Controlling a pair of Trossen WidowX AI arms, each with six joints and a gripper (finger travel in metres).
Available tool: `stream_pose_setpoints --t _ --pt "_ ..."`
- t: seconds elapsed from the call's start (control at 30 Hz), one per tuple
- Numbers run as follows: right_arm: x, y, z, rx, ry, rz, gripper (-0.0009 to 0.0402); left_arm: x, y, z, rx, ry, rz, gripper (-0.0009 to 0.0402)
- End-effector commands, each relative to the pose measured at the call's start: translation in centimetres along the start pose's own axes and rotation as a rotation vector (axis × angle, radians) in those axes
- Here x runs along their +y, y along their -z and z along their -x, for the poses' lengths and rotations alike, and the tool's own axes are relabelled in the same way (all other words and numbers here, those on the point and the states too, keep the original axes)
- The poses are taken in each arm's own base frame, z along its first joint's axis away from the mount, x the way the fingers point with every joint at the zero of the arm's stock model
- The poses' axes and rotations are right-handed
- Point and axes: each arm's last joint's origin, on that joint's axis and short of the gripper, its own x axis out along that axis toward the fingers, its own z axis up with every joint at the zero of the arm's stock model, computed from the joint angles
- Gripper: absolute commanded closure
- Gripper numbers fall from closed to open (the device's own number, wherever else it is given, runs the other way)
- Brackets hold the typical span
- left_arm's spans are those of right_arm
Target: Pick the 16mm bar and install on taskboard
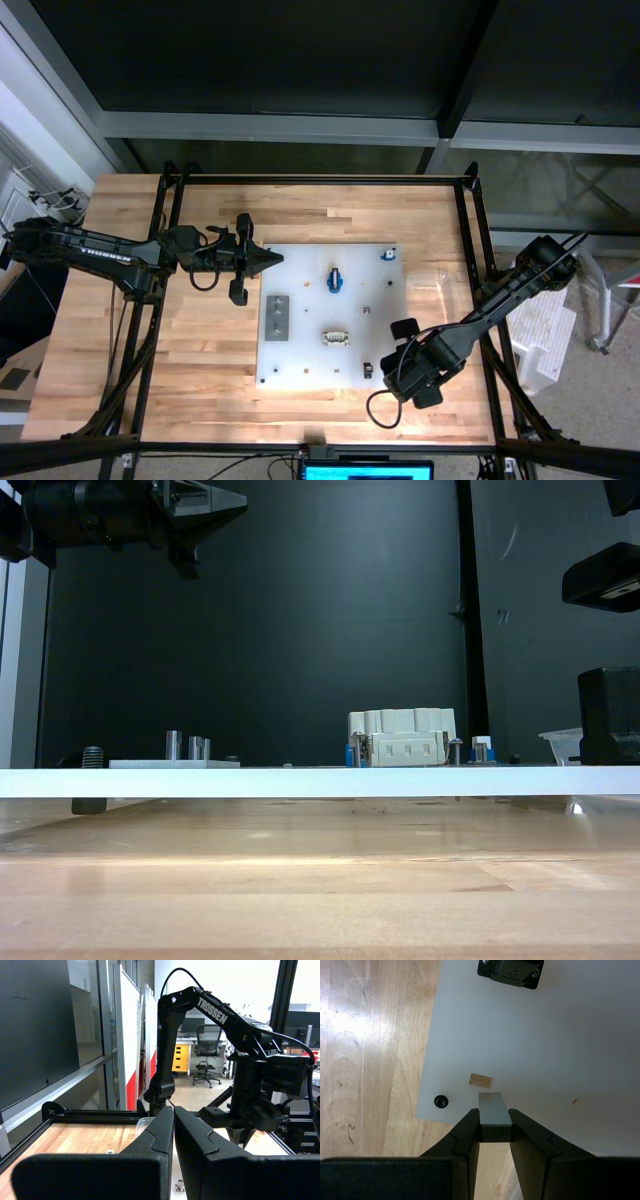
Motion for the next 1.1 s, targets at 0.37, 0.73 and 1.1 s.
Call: stream_pose_setpoints --t 0.37,0.73,1.1 --pt "0.03 -0.04 -0.05 -0.004 -0.003 -0.005 0.0384 0.01 0.00 -0.01 0.000 0.000 0.000 0.0393" --pt "0.03 -0.06 -0.05 -0.006 -0.003 -0.009 0.0384 0.00 0.00 -0.01 0.000 0.000 0.000 0.0393" --pt "0.04 -0.04 -0.05 -0.004 -0.003 -0.031 0.0384 0.00 0.00 -0.01 0.000 0.000 0.000 0.0393"
